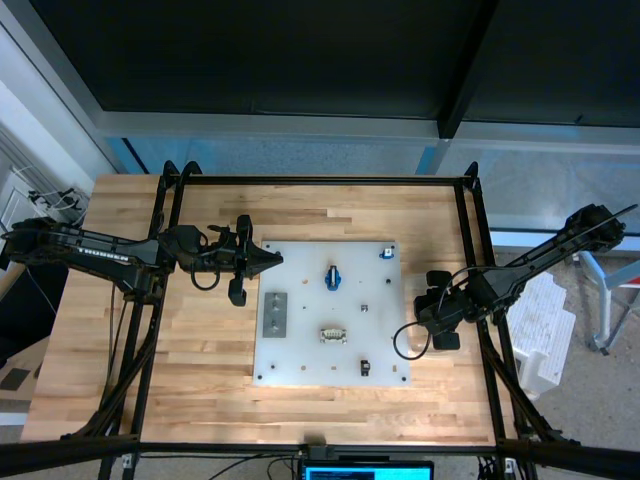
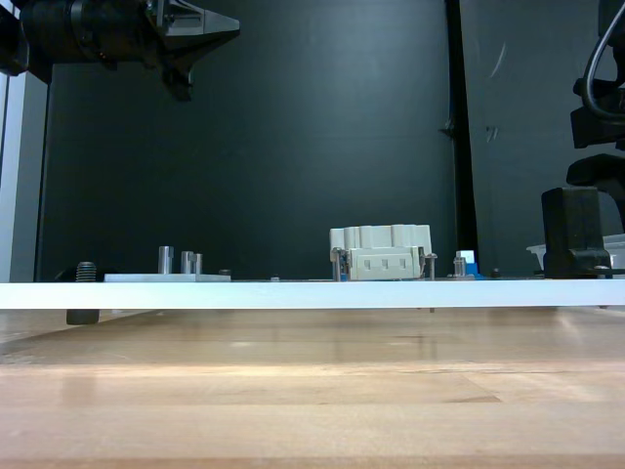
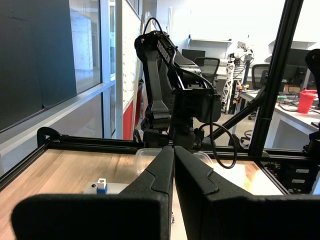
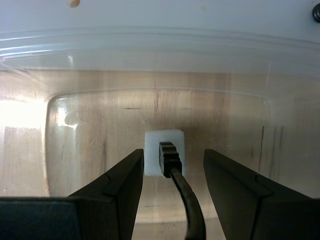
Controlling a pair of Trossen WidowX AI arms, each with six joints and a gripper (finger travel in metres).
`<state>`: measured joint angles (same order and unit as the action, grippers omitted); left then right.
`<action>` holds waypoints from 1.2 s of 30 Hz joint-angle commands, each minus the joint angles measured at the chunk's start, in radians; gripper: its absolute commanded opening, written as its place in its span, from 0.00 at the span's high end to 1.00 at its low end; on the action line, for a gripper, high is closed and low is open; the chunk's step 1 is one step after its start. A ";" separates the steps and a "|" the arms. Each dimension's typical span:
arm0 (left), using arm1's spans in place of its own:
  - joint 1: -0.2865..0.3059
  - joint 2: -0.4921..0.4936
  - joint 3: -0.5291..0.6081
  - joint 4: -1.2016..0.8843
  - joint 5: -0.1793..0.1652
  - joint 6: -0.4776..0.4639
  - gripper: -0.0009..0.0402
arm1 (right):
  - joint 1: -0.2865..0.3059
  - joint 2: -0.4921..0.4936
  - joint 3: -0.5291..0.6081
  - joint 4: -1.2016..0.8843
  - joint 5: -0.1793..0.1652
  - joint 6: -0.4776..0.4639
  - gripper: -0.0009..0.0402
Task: Pick the USB connector and install on taskboard
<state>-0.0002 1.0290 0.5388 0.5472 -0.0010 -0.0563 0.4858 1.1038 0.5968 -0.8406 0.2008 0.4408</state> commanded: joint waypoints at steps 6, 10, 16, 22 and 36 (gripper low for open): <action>0.000 0.000 0.000 0.000 0.000 0.000 0.98 | -0.001 -0.002 0.006 -0.003 0.001 0.002 0.58; 0.000 0.000 0.000 0.000 0.000 0.000 0.98 | -0.001 -0.002 0.006 -0.006 0.000 0.008 0.58; 0.000 0.000 0.000 0.000 0.000 0.000 0.98 | -0.001 -0.002 0.006 -0.005 -0.002 0.008 0.65; 0.000 0.000 0.000 0.000 0.000 0.000 0.98 | -0.001 -0.002 0.004 -0.003 -0.003 0.007 0.75; 0.000 0.000 0.000 0.000 0.000 0.000 0.98 | -0.001 -0.002 0.002 -0.005 -0.011 0.008 0.96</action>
